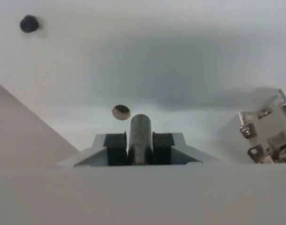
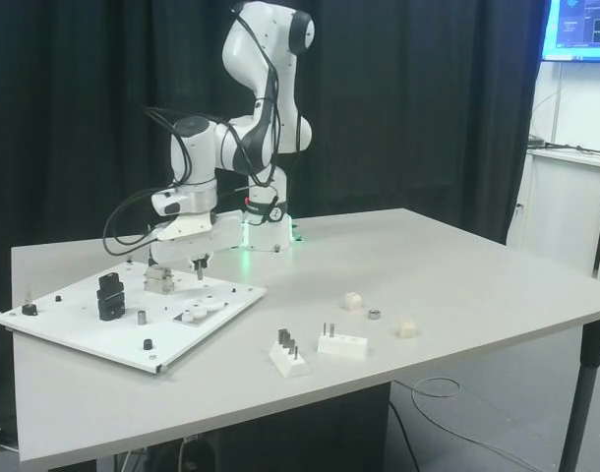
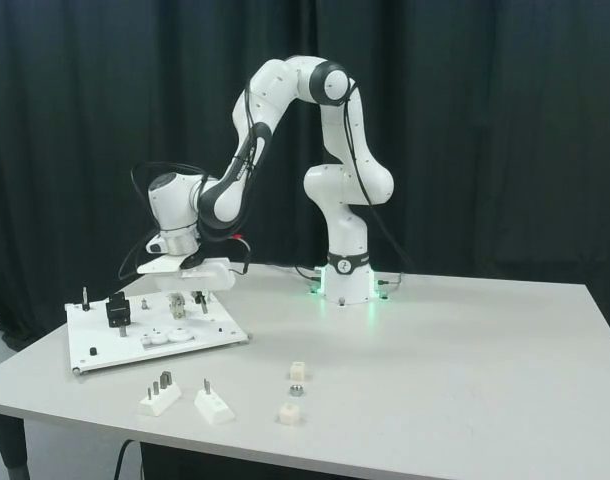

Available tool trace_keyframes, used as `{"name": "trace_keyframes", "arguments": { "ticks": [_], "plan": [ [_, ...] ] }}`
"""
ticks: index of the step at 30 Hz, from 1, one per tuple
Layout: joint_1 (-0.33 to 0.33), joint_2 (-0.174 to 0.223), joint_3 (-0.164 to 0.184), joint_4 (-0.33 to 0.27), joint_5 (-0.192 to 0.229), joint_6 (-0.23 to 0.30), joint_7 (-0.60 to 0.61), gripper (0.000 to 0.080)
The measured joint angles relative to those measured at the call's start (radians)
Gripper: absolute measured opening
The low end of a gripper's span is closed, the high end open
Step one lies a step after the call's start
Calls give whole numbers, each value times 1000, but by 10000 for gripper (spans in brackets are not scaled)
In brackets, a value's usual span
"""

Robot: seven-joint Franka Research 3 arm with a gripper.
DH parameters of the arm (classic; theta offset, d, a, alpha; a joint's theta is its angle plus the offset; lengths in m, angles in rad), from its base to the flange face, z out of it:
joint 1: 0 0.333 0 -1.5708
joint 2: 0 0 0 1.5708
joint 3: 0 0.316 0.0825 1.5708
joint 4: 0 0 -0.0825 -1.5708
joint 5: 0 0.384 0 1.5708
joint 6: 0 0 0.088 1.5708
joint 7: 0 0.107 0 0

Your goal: Insert round peg 3.

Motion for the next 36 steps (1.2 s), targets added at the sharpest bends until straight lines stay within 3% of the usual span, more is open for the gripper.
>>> {"name": "trace_keyframes", "arguments": {
  "ticks": [19,36],
  "plan": [
    [3,-74,-1,-119,-16,124,0,112],
    [5,-80,-1,-147,-18,172,0,112]
  ]
}}
